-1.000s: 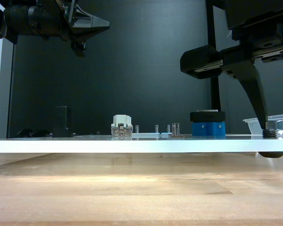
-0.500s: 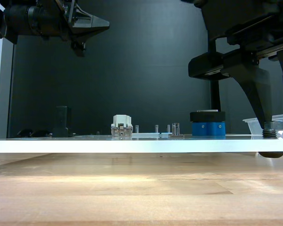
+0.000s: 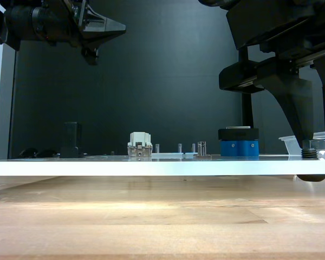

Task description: Pick the M12 nut and place it on its threads and fasten

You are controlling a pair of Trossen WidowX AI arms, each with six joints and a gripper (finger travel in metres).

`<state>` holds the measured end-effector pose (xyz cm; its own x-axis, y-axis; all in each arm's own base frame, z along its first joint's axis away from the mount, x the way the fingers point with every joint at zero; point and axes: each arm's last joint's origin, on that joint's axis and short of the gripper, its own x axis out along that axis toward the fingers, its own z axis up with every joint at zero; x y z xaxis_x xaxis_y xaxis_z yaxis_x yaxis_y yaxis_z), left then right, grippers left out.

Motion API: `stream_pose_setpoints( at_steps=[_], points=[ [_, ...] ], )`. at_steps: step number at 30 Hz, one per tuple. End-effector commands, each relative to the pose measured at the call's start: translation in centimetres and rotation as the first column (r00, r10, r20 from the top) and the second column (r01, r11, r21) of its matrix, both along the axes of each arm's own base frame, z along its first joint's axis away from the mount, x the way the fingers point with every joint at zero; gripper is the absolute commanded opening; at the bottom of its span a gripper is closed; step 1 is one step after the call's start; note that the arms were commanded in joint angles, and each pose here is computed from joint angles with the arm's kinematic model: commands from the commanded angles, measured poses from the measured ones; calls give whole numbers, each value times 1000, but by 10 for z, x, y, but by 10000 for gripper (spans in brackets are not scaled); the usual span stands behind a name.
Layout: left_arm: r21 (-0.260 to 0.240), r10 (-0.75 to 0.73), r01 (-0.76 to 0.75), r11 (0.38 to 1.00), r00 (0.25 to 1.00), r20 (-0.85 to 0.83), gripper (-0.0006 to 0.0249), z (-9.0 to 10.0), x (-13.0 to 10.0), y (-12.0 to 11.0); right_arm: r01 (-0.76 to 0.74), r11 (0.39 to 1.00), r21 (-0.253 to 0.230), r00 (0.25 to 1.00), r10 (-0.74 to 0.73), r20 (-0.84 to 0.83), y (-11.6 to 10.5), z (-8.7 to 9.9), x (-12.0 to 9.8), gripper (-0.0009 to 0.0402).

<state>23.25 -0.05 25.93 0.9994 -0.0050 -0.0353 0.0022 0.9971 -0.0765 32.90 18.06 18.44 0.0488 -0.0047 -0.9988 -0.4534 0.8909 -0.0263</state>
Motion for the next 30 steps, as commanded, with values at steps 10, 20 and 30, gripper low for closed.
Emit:
stream_pose_setpoints(
  at_steps=[10,20,30],
  points=[
    [0,0,0,1000,1000,0,0,0,0,0,-443,896,-24,897,443,-17,5,29,3,23],
    [0,0,0,1000,1000,-1,0,0,0,0,-521,853,-30,854,520,-22,10,24,11,23],
    [0,0,0,1000,1000,0,0,0,0,0,-551,834,-29,834,550,-29,12,18,15,23]
  ],
)
